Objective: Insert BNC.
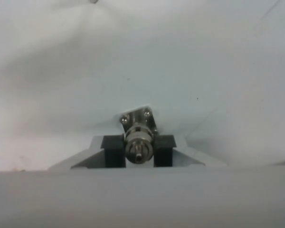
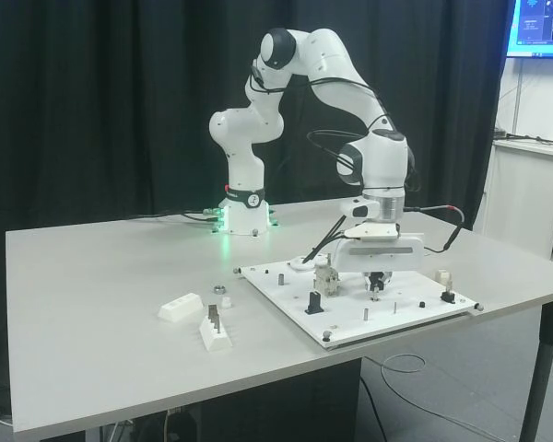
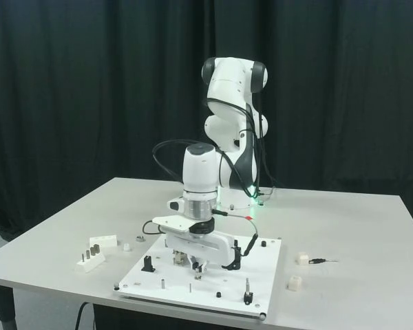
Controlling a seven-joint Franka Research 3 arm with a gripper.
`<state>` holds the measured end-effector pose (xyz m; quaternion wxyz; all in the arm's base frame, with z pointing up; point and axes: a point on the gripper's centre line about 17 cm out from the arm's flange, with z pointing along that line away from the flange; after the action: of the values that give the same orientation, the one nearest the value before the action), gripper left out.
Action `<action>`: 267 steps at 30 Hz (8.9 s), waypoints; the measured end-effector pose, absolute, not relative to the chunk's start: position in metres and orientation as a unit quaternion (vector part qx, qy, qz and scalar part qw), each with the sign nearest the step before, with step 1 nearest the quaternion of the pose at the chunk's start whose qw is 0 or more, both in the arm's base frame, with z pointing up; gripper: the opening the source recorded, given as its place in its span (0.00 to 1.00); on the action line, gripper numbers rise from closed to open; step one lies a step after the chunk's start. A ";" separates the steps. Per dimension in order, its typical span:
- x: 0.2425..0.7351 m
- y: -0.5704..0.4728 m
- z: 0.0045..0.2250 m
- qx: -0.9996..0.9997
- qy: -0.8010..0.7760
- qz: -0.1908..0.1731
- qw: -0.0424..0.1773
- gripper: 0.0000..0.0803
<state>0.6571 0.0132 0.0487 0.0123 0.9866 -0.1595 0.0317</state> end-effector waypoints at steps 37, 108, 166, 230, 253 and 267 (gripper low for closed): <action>0.658 0.013 0.045 0.986 -0.161 0.033 0.013 0.15; 0.659 0.013 0.045 0.978 -0.207 0.035 0.011 0.15; 0.658 0.011 0.038 0.999 -0.022 0.030 0.019 0.15; 0.659 0.013 0.038 0.969 -0.245 0.029 -0.005 0.15; 0.659 0.014 0.038 0.935 -0.354 0.029 -0.008 0.15; 0.660 0.014 0.037 0.904 -0.427 0.028 -0.010 0.15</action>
<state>0.6598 0.0143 0.0373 -0.0104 0.9035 -0.4275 0.0281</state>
